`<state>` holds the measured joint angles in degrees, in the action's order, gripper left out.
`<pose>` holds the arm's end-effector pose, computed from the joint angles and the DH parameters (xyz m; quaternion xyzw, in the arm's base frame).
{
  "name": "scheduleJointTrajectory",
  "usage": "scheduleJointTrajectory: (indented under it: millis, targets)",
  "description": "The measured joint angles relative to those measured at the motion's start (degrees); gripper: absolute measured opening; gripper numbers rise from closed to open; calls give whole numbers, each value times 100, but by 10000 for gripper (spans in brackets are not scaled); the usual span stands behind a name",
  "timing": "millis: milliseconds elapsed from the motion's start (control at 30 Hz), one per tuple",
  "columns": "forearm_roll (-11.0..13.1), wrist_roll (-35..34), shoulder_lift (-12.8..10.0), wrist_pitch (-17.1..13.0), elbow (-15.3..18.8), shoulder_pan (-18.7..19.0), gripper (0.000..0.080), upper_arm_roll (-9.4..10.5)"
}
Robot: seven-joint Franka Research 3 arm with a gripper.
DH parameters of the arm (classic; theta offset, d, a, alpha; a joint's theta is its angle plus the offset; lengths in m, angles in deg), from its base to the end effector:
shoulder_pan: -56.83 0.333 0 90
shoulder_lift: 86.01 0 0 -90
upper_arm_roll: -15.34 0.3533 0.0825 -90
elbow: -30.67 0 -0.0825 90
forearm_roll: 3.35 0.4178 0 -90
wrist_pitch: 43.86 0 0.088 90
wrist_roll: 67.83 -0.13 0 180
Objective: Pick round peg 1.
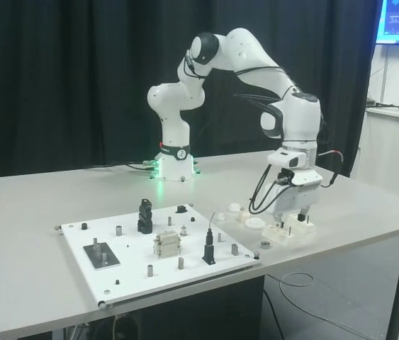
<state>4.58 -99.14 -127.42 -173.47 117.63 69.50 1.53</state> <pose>0.7667 0.0199 0.2324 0.9562 -0.2910 0.0277 0.0179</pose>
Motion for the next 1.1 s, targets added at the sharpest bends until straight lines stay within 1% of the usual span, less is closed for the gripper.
scheduleJointTrajectory:
  millis: [433,700,800,833,1100]
  targets:
    - [-77,0,-173,58,86,80,800,69]
    - [-151,0,-192,53,219,144,800,74]
    - [-180,0,-192,43,231,156,800,80]
    - [-183,0,-191,38,230,159,782,81]
    - [-184,-5,-186,-44,216,186,782,82]
